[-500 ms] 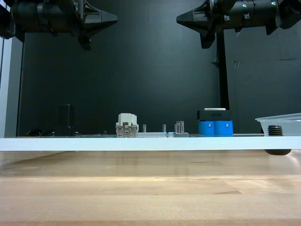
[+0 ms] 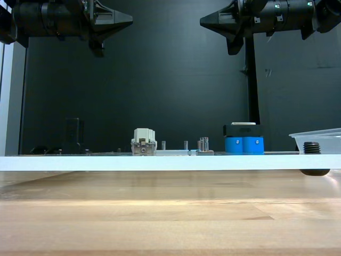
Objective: Pick the RJ45 connector and install on taskboard
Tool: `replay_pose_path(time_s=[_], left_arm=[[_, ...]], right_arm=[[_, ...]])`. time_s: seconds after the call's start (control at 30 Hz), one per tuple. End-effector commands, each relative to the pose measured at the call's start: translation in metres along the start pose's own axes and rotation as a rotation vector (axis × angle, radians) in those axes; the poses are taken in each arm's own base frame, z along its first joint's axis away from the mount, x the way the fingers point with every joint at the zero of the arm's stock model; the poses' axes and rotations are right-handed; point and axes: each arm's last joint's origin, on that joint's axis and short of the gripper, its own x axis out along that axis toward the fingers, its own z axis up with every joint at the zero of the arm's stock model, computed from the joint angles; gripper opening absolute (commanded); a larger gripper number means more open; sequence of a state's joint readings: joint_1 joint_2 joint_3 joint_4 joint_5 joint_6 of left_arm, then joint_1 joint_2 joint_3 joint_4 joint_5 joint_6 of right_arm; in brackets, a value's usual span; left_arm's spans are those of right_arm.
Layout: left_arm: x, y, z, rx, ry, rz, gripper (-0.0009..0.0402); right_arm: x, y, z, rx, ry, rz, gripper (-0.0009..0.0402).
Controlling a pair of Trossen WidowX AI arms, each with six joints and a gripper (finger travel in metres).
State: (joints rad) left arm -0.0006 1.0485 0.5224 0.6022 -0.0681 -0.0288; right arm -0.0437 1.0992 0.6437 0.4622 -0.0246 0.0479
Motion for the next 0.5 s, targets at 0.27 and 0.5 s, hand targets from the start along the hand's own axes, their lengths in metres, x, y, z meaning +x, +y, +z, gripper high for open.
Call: replay_pose_path(time_s=[0.27, 0.5], left_arm=[[0.000, 0.000, 0.000, 0.000, 0.000, 0.000, 0.0000], [0.000, 0.000, 0.000, 0.000, 0.000, 0.000, 0.0000]], right_arm=[[-0.017, 0.001, 0.015, 0.009, 0.058, -0.001, 0.0000], [-0.040, 0.001, 0.012, 0.056, 0.190, -0.029, 0.0000]])
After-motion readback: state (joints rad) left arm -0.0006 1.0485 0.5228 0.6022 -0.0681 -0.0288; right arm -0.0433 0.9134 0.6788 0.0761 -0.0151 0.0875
